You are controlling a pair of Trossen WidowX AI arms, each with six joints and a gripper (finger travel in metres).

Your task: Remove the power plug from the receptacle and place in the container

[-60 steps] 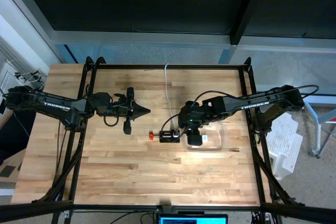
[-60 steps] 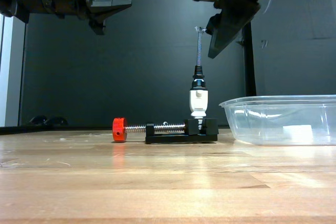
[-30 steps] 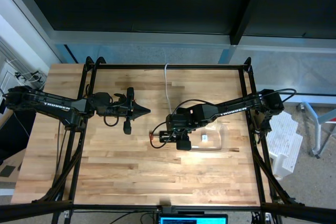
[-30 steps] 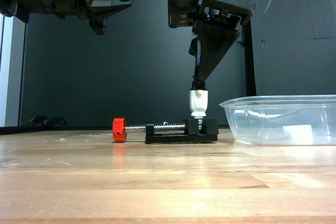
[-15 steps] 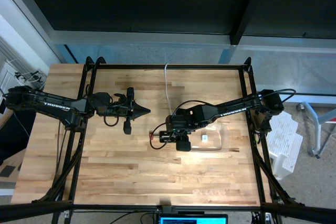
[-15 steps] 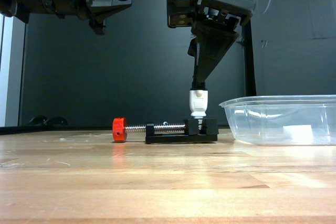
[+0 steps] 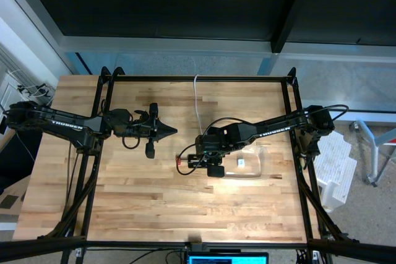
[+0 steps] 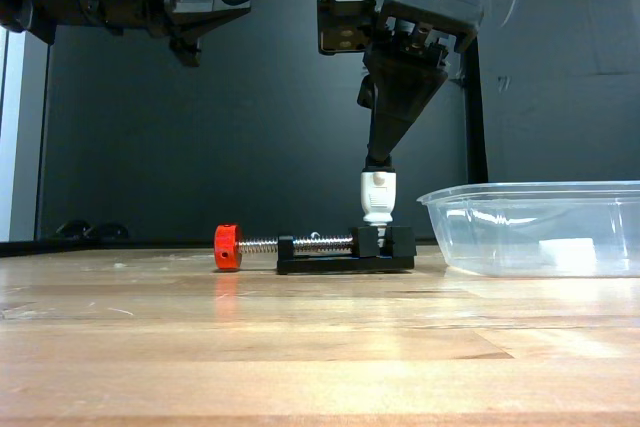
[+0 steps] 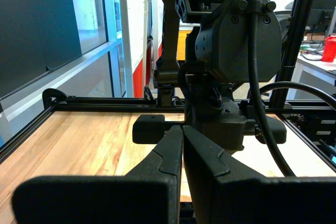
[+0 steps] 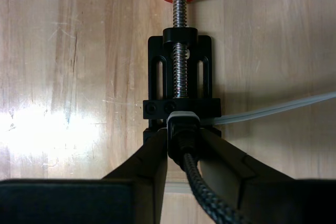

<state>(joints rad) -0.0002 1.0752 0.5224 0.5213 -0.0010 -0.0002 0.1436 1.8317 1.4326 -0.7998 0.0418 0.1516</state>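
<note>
The power plug [image 10: 183,129], black with a braided cord [image 10: 202,192], stands upright in the white receptacle [image 8: 377,197]. A small black clamp [image 8: 345,250] with an orange-red knob [image 8: 227,247] holds the receptacle. My right gripper [image 10: 183,138] points straight down over it, with a finger pressed to each side of the plug. In the low view its fingertips [image 8: 378,157] meet just above the white block. The clear container [image 8: 540,232] sits immediately right of the clamp. My left gripper [image 7: 172,131] hovers shut to the left, high above the table.
The long white cable [image 7: 197,106] runs from the receptacle to the table's far edge. A black frame [image 7: 291,128] borders the wooden table. A small white tag [image 7: 241,162] lies in the container.
Two seconds ago my right gripper was above the container's edge. It has swung left and come down onto the plug, holding nearly still for the last second. The left arm has not moved.
</note>
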